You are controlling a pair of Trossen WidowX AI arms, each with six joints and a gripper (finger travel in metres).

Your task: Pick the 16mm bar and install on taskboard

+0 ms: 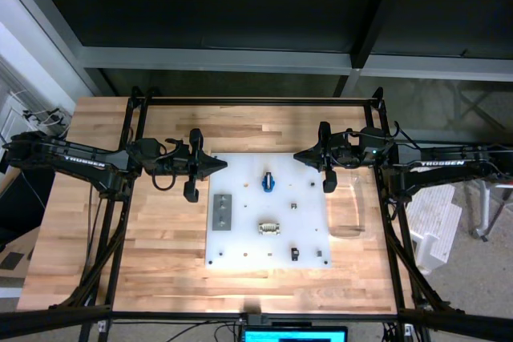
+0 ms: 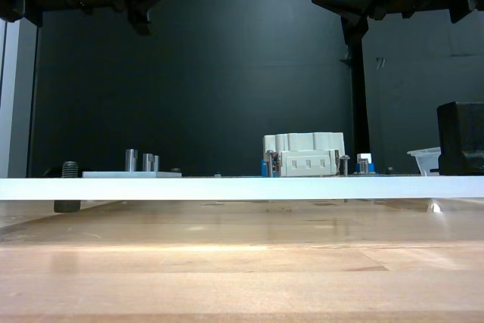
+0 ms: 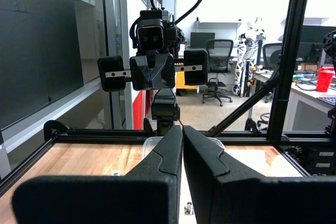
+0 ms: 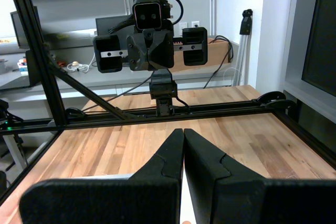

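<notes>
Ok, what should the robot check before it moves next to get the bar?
1. Left tool empty: ok, shut on nothing, high over the taskboard's far left corner.
2. Right tool empty: ok, shut on nothing, high over its far right corner.
3. A tool open for grabbing: not ok.
4. 16mm bar found: cannot tell, no view shows it plainly.
5. Tools apart from each other: ok.

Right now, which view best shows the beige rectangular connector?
High view: the beige connector sits whole on the white board. Low view gives its side; wrist views miss it. Left end effector and right end effector hover shut over its far edge. 16mm bar: cannot tell.
</notes>
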